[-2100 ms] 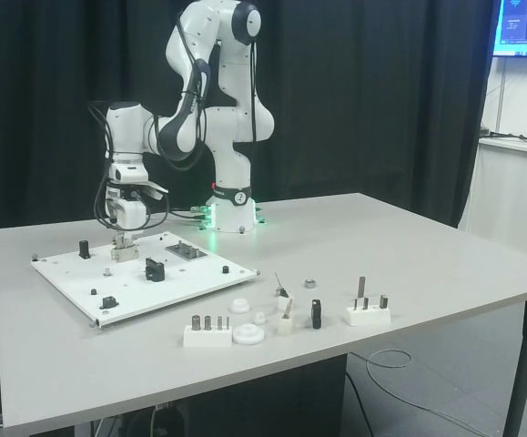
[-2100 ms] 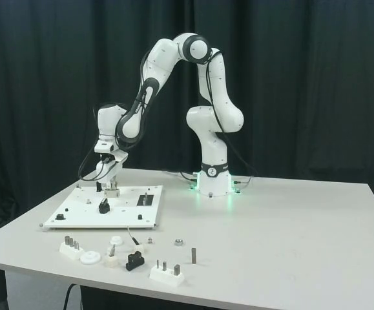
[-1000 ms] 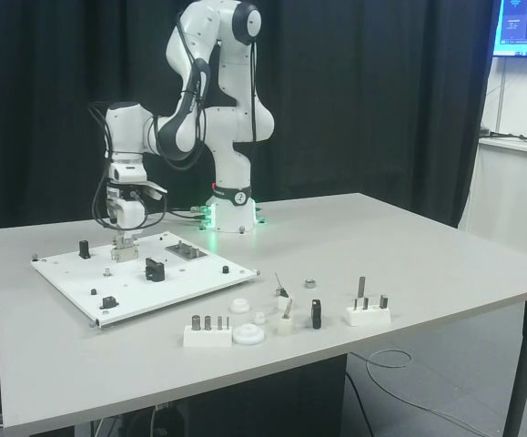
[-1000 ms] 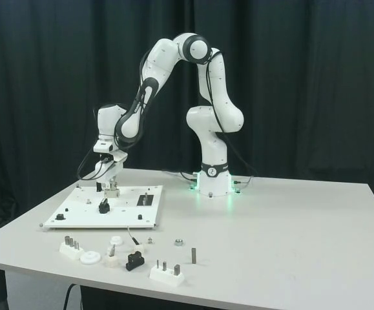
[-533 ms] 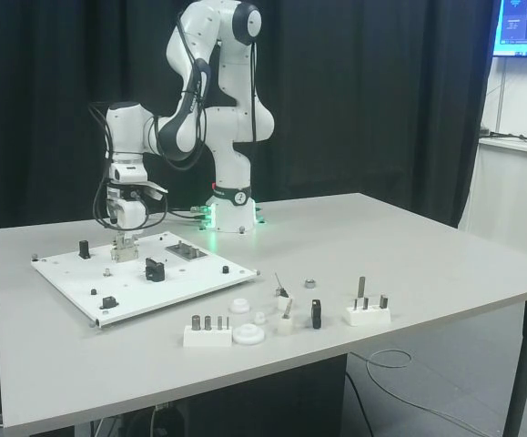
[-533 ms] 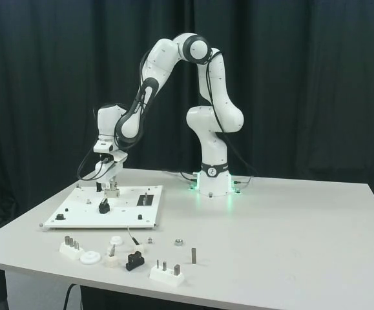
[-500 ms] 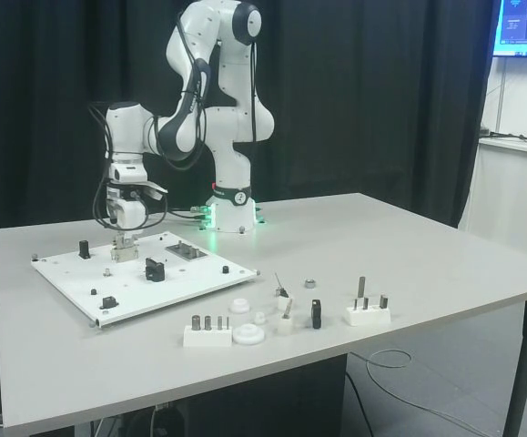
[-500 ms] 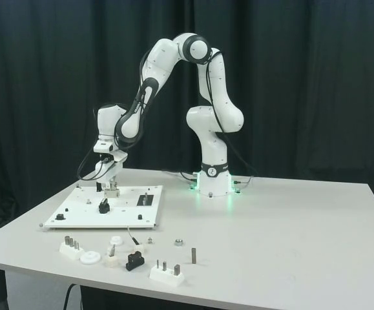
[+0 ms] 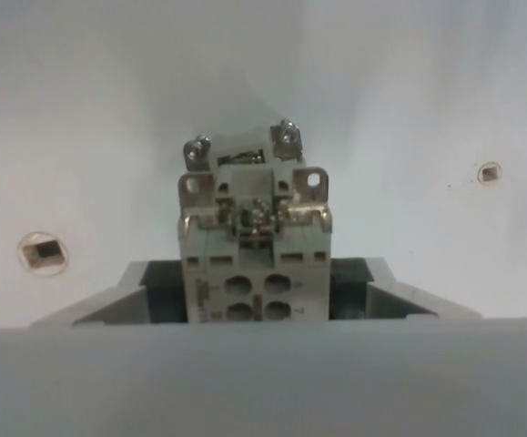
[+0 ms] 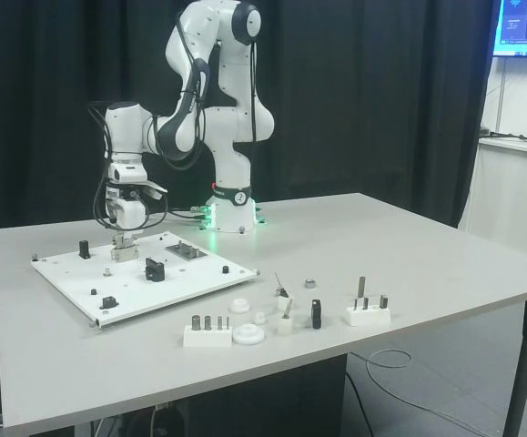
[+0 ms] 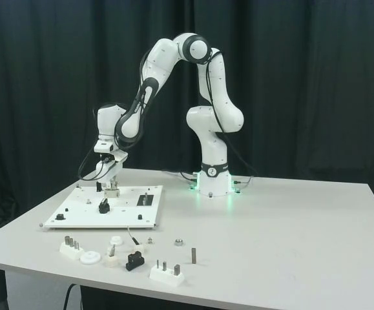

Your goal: Insert waterproof.

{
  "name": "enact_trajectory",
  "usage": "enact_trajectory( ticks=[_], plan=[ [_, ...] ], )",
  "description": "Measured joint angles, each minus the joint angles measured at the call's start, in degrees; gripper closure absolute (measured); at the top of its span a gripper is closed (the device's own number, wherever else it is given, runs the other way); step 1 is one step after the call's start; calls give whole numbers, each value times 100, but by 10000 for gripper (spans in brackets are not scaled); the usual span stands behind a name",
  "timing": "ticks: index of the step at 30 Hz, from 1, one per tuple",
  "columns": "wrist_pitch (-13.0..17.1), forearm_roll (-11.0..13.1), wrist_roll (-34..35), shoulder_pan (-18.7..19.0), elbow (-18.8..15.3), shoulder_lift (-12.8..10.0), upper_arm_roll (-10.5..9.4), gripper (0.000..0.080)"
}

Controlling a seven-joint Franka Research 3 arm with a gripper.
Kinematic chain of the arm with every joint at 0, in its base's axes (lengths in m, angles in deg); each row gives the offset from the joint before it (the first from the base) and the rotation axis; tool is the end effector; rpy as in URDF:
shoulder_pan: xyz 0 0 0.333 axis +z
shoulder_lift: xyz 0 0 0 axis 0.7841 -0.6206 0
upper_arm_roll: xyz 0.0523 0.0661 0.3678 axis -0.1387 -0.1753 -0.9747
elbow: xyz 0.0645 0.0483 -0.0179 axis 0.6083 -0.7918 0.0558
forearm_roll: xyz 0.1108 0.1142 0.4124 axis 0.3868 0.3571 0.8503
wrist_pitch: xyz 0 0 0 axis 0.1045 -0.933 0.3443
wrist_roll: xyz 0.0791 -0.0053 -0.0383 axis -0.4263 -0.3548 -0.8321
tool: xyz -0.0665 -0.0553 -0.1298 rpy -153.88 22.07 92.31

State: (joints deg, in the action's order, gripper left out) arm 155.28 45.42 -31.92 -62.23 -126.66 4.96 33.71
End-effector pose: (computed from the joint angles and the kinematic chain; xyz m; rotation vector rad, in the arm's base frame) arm 0.2450 -0.4267 0.2082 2.8138 1.3081 -0.0221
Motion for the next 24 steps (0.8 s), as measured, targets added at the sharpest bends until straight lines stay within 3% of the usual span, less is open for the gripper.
enact_trajectory(
  ticks=[24],
  plan=[
    [-47,-17,-124,0,3,20,-16,488]
  ],
)
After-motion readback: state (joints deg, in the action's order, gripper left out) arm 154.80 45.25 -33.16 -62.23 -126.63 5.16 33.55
